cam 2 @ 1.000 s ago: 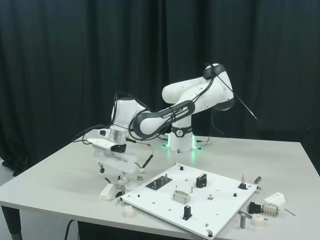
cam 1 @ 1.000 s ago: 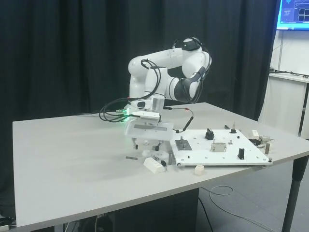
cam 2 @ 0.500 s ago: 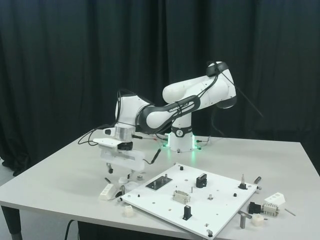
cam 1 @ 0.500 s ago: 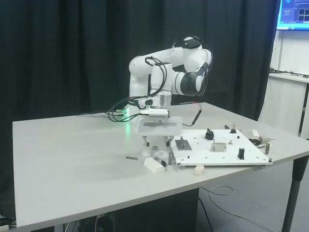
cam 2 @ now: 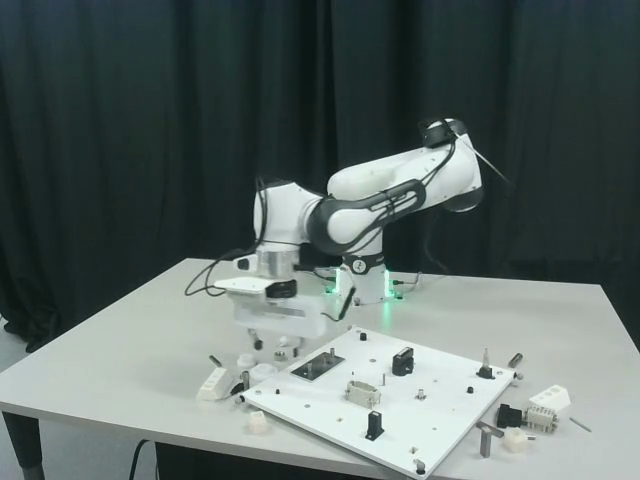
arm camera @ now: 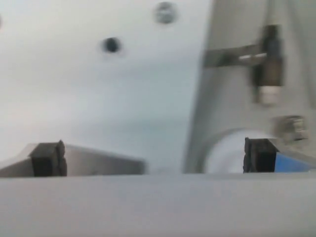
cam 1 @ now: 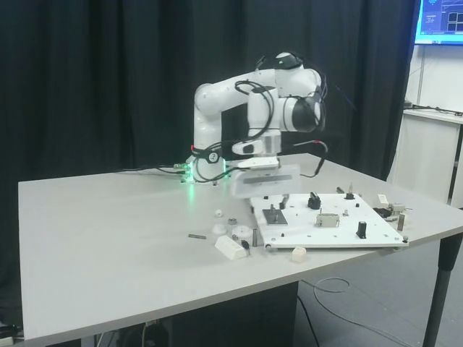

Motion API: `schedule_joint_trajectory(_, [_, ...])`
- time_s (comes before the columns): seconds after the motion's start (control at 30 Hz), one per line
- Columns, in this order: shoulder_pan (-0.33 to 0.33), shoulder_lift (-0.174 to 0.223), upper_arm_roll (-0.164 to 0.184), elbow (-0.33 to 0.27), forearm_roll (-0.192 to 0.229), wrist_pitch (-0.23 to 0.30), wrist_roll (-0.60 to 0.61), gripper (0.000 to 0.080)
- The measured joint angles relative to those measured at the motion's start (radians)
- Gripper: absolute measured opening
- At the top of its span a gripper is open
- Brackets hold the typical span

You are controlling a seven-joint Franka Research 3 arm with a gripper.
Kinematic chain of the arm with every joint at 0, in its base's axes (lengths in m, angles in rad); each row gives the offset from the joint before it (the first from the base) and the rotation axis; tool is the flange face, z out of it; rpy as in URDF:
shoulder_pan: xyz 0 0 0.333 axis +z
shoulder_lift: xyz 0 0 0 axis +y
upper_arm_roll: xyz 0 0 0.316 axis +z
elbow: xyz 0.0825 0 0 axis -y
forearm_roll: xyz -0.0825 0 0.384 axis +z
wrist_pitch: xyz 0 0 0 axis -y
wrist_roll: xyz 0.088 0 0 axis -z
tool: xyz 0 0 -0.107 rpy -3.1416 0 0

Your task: Remove square peg 1.

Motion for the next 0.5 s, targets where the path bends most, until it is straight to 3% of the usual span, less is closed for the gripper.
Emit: schedule_joint_trajectory(0.5, [0.156,0.015,-0.003,0.021,-0.05,-0.026,0.259,0.08])
